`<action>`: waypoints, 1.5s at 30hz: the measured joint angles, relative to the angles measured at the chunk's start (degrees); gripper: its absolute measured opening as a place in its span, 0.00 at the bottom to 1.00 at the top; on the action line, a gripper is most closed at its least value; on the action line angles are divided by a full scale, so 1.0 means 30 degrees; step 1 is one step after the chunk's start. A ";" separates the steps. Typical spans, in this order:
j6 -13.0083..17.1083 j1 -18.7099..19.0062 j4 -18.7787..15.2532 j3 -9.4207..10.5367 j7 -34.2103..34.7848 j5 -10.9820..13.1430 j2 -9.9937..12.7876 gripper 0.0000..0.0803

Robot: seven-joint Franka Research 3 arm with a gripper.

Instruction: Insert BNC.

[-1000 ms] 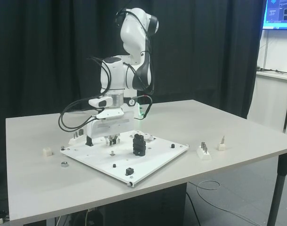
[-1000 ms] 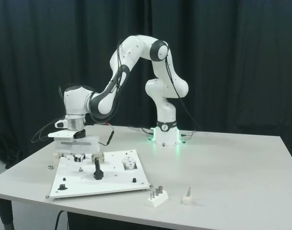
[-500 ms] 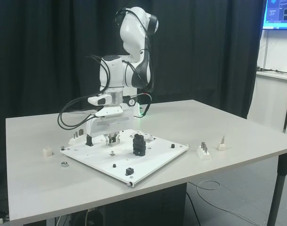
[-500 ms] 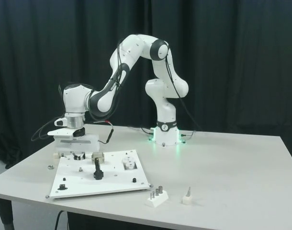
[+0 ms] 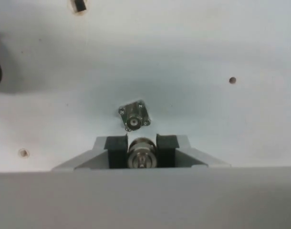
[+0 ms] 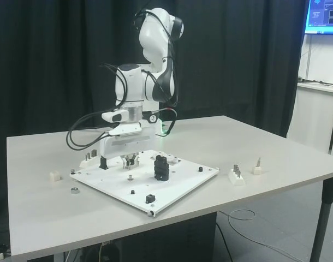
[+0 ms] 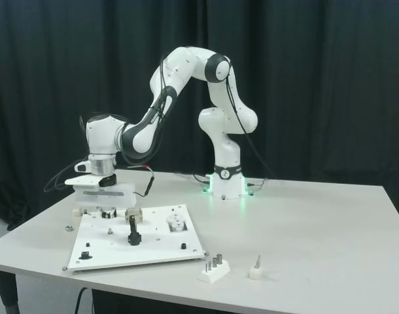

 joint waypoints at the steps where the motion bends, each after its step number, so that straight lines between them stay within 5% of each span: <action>1: -0.0015 0.0003 0.0017 0.0000 0.0352 0.0003 -0.0001 0.15; 19: -0.0274 0.0171 0.0629 -0.0002 0.5549 0.0131 -0.0077 0.15; 45: 0.1158 0.0143 0.0395 -0.0135 0.9661 0.1924 0.0297 0.15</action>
